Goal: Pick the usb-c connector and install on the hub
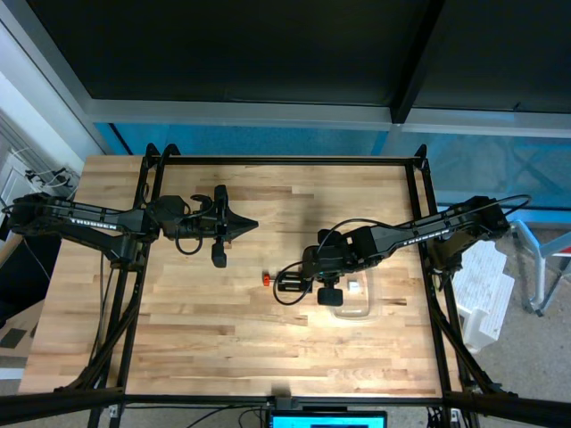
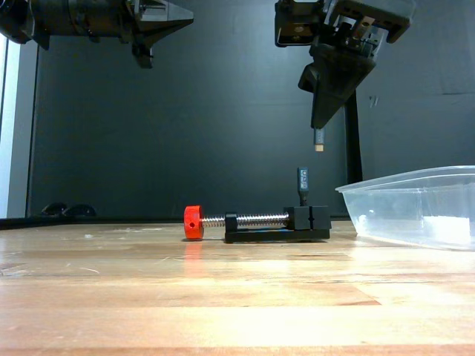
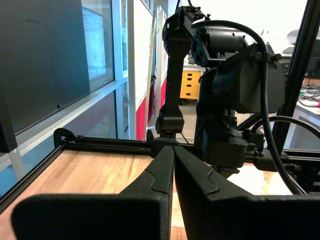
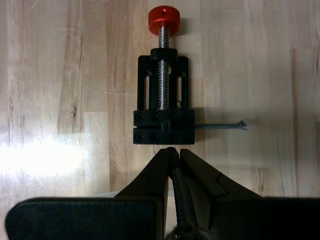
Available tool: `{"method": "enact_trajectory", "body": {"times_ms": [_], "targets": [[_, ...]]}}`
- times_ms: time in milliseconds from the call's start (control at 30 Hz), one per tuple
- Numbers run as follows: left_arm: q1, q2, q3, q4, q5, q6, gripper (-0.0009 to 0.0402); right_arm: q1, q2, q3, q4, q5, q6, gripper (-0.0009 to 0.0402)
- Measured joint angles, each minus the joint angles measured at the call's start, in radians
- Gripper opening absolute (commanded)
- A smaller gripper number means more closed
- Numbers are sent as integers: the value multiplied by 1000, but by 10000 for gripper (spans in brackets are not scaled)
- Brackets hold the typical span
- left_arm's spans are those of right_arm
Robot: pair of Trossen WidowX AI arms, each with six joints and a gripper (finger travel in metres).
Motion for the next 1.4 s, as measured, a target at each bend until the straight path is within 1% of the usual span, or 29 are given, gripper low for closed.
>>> {"method": "enact_trajectory", "body": {"times_ms": [433,1400], "targets": [[0,0,0,0,0,0,0,-1,30,4,31,0,-13,0],[0,0,0,0,0,0,0,-1,33,4,21,0,-16,0]]}}
